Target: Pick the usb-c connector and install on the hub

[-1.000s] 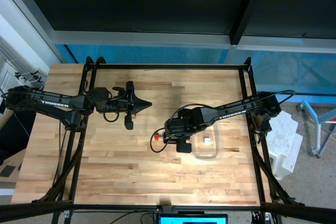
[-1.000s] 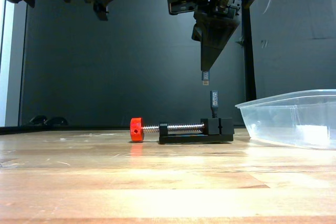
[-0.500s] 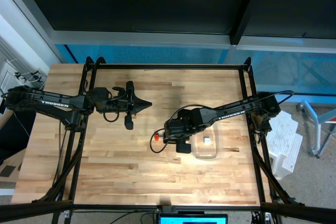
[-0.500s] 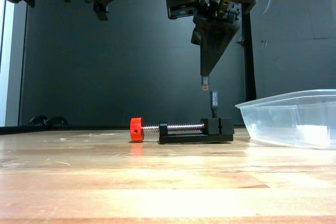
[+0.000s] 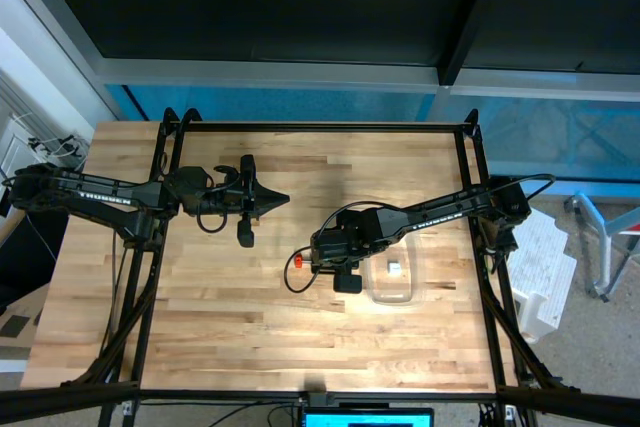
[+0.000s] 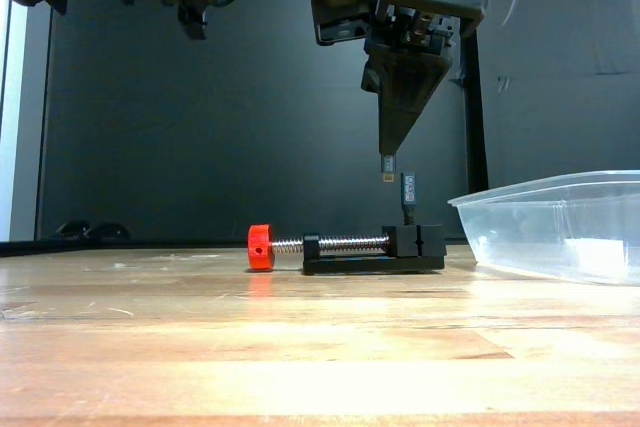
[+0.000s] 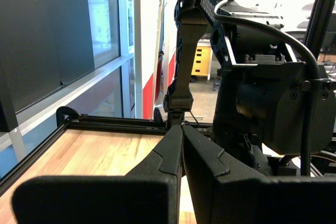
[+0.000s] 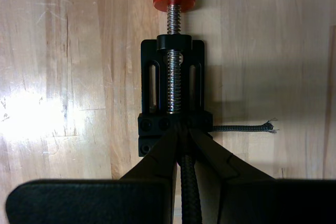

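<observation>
Lowered within the last second, usb-c connector [image 6: 387,171] pinched in right end effector [image 6: 388,155], tip just beside the upright port [image 6: 407,195] of the hub [image 6: 372,247], so probably a sideways nudge before insertion; left end effector [image 5: 280,199] pressed together, parked well apart.
</observation>
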Robot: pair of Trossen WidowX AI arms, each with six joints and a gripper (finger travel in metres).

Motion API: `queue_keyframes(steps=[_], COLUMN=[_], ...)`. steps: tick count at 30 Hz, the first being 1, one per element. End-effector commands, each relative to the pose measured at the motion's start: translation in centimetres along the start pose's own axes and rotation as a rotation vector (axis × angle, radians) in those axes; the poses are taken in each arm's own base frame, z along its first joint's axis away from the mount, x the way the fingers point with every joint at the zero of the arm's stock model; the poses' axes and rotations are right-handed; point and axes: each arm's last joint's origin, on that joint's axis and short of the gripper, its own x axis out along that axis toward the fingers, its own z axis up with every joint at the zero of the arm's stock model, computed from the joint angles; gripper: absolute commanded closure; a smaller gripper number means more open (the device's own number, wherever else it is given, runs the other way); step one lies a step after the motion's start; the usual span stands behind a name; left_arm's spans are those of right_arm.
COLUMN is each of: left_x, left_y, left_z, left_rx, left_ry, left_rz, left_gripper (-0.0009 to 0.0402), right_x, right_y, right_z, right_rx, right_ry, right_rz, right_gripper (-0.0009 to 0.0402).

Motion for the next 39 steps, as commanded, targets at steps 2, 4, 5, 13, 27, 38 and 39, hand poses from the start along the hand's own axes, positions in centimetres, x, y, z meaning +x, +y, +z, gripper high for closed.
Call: queue_keyframes(steps=[2, 4, 5, 13, 27, 38, 39], left_x=[0.0, 0.0, 0.0, 0.0, 0.0, 0.0, 0.0], left_y=[0.01, 0.01, 0.01, 0.01, 0.01, 0.01, 0.01], left_z=[0.02, 0.02, 0.02, 0.02, 0.02, 0.02, 0.02], left_rx=[0.0, 0.0, 0.0, 0.0, 0.0, 0.0, 0.0], left_ry=[-0.001, -0.001, -0.001, -0.001, -0.001, -0.001, -0.001], left_rz=[0.0, 0.0, 0.0, 0.0, 0.0, 0.0, 0.0], left_gripper=[0.0393, 0.0393, 0.0393, 0.0393, 0.0393, 0.0393, 0.0393], right_x=[0.15, 0.2, 0.2, 0.4, 0.41, 0.4, 0.41], right_y=[0.0, 0.02, 0.02, 0.02, 0.03, 0.03, 0.01], right_z=[-0.06, -0.08, -0.08, -0.18, -0.17, -0.16, -0.16], right_rx=[0.0, -0.001, -0.001, -0.001, 0.0, 0.0, 0.0], right_ry=[0.002, 0.002, 0.001, 0.004, 0.002, 0.002, 0.002], right_rz=[-0.002, -0.002, -0.002, -0.002, -0.002, -0.002, -0.002], right_gripper=[0.0393, 0.0393, 0.0393, 0.0393, 0.0393, 0.0393, 0.0393])
